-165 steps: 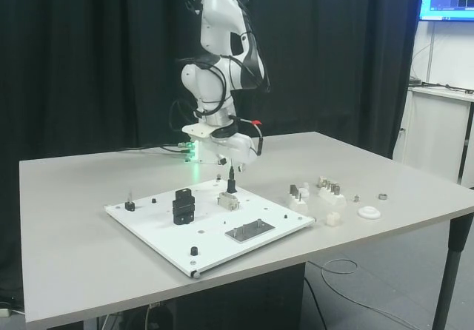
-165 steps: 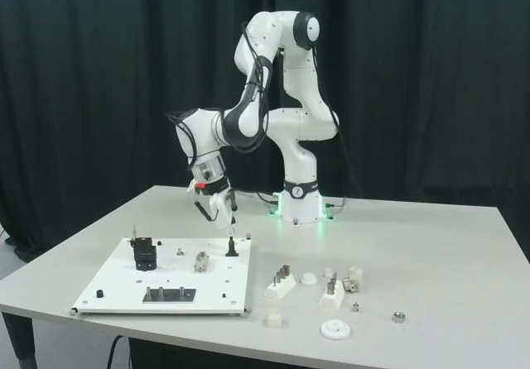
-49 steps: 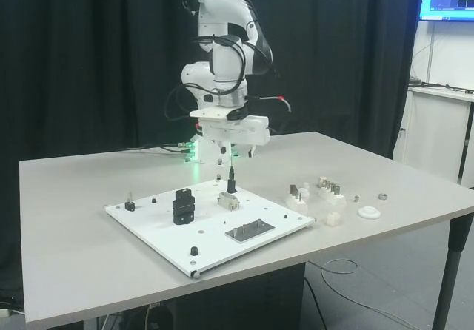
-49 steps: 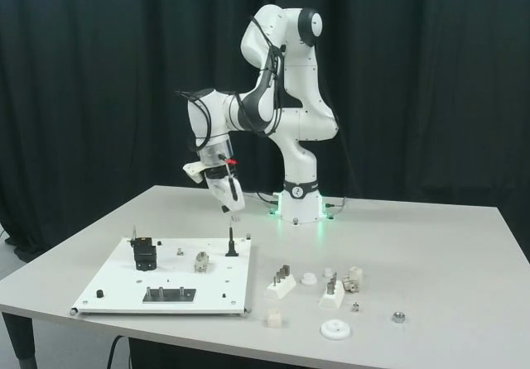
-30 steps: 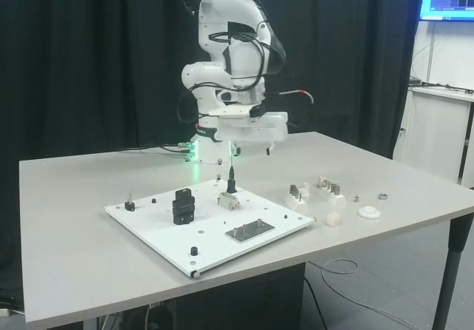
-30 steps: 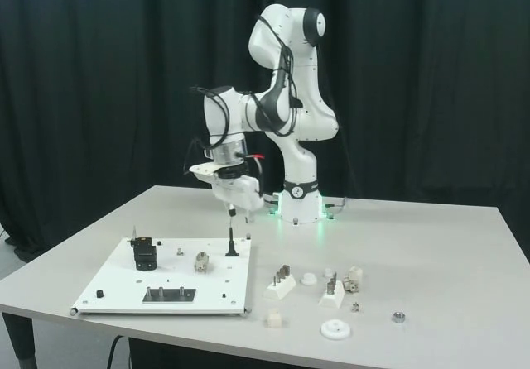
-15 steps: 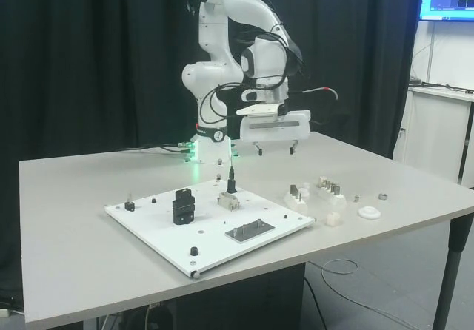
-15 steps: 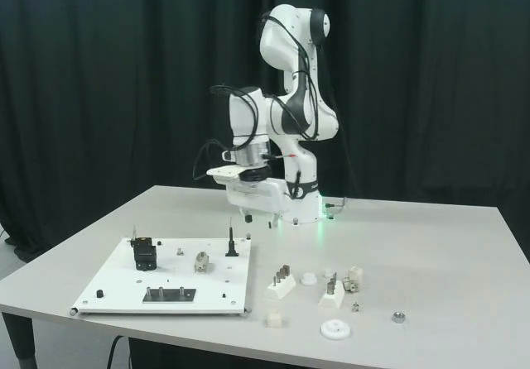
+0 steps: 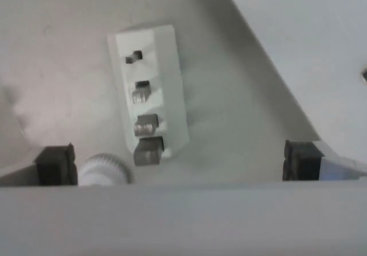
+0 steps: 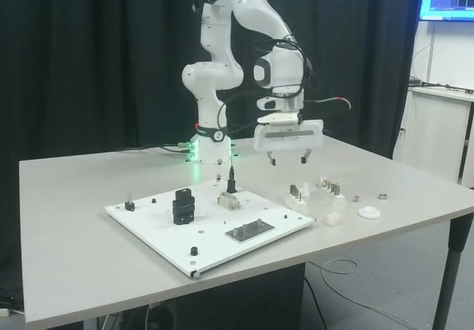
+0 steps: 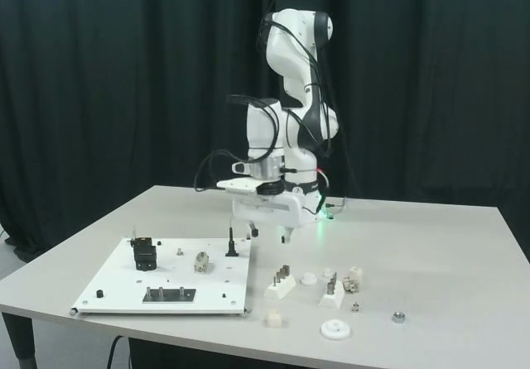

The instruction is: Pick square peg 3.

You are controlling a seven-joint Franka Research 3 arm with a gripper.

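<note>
The end effector (image 10: pixel 288 159) hangs in the air above the grey worktop (image 10: pixel 67 189), its two fingers spread apart and holding nothing. Below it in the wrist view sits a white block (image 9: pixel 150 92) holding a row of four square pegs (image 9: pixel 144 124); which is peg 3 I cannot tell for sure. A white ribbed disc (image 9: pixel 103 171) lies just beside the block's end, and the white board (image 11: pixel 161 280) edges in on the other side. In the room views, a second peg block (image 11: pixel 333 292), a gear (image 11: pixel 334 328) and small nuts stand near. Bare worktop surrounds the block on its long sides.
</note>
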